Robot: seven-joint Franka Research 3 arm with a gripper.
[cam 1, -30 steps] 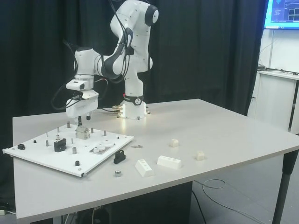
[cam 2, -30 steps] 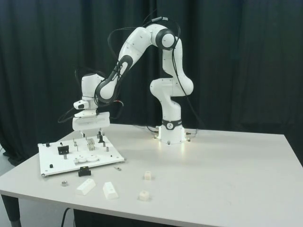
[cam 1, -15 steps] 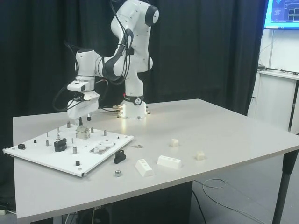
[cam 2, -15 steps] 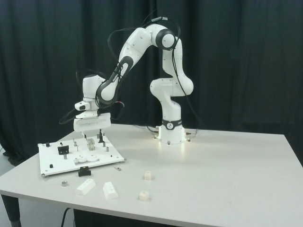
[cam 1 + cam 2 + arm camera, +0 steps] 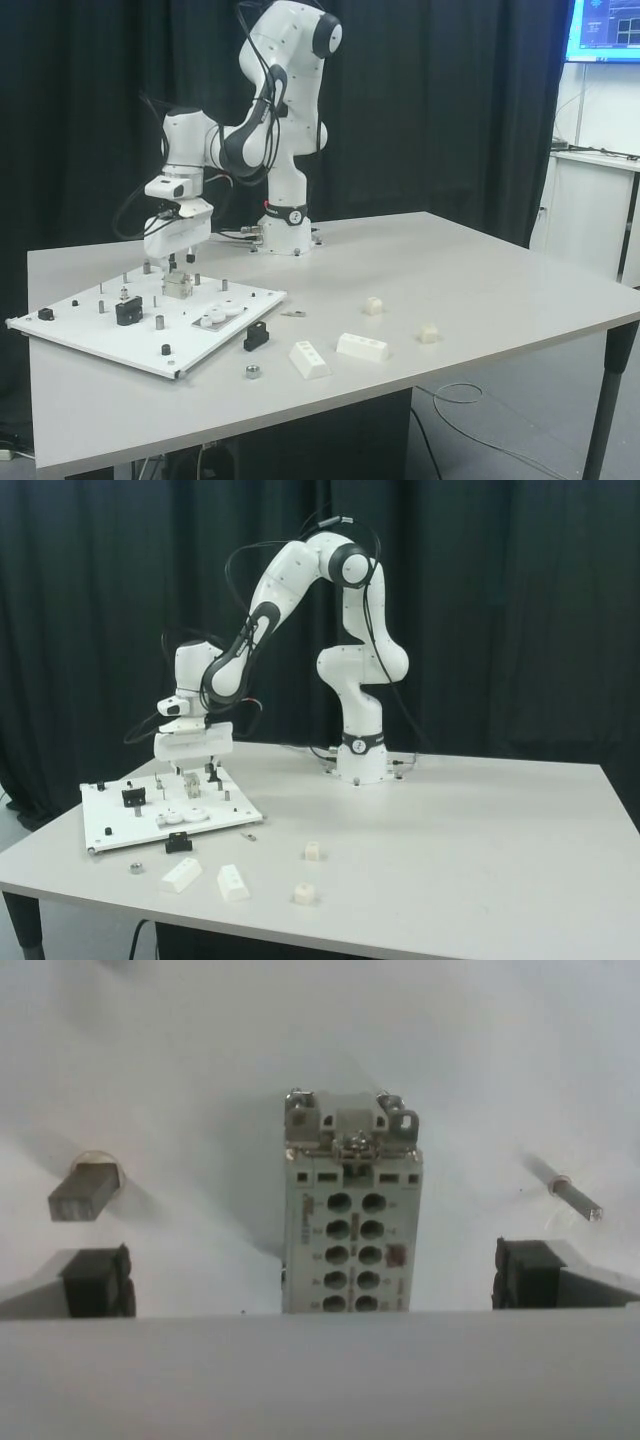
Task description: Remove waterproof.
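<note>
The waterproof connector (image 5: 350,1215) is a grey-white block with rows of round holes and metal clamps at one end. It stands on the white board (image 5: 110,335) near the board's far edge, and shows as the connector (image 5: 179,286) and connector (image 5: 191,783) in the two room views. My gripper (image 5: 312,1278) hangs straight over it and is open. One black fingertip (image 5: 95,1280) is on each side of the block, with a wide gap to it, and the other fingertip (image 5: 530,1272) does not touch it either. From the room, the gripper (image 5: 178,261) sits just above the block.
The board also carries a black block (image 5: 127,313), white round parts (image 5: 215,318), a grey peg (image 5: 85,1190) and a thin pin (image 5: 572,1197). On the table (image 5: 480,270) beside it lie a black piece (image 5: 256,336), a nut (image 5: 252,371), two white blocks (image 5: 308,359) and two small cubes (image 5: 373,305).
The arm has come down a little, bringing the open gripper closer over the connector. Nothing on the board or table has moved.
</note>
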